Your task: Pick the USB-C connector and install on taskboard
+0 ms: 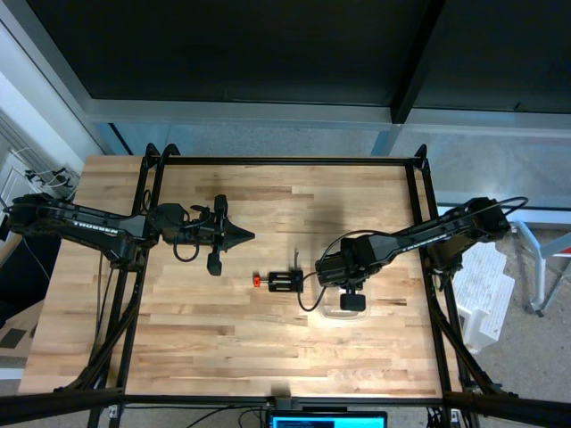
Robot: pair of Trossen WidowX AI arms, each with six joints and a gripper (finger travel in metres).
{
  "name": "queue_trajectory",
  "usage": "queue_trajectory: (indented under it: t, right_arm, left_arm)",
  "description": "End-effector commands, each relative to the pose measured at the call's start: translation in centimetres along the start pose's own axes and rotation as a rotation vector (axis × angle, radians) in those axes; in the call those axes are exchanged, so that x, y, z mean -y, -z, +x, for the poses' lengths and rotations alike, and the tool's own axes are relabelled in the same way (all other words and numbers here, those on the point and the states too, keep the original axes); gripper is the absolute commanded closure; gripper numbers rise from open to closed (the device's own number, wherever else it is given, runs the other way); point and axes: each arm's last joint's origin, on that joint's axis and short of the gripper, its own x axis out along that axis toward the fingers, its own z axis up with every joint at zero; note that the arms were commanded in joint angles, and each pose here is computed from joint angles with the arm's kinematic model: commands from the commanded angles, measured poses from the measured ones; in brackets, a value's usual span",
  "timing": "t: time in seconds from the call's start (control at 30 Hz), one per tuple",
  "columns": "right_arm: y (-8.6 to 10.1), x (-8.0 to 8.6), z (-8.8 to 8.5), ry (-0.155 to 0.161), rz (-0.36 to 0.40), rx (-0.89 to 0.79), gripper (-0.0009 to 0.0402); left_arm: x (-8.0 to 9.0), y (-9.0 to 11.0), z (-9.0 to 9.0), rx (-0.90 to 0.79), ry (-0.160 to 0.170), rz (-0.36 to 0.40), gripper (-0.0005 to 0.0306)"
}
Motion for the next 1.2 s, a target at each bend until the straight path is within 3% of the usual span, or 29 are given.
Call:
queue_trajectory:
  t: [0.03,0.17,0.37,0.67,1.0,1.2]
  right_arm:
    - [0.0,0.1,-1.0,0.001,0.001,-0.001,0.0393]
    - [-0.1,0.2,-2.2,0.02,0.004,0.015,0.0393]
    - [-0.3,0.3,-3.5,0.015,0.008,0.029,0.0393]
    - [-0.6,0.8,-3.6,0.012,0.051,0.037,0.0393]
    - [-3.8,1.4,-4.4,0.012,0.093,0.068,0.0393]
    - [-5.5,1.5,-4.4,0.058,0.083,0.059,0.0393]
  left_arm:
    - [0.0,0.0,0.0,0.0,0.0,0.0,0.03]
    - [0.0,0.0,0.0,0.0,0.0,0.0,0.03]
    - [0.0,0.0,0.0,0.0,0.0,0.0,0.03]
    - [0.0,0.0,0.0,0.0,0.0,0.0,0.03]
    - [0.0,0.0,0.0,0.0,0.0,0.0,0.03]
    - [0.0,0.0,0.0,0.0,0.0,0.0,0.03]
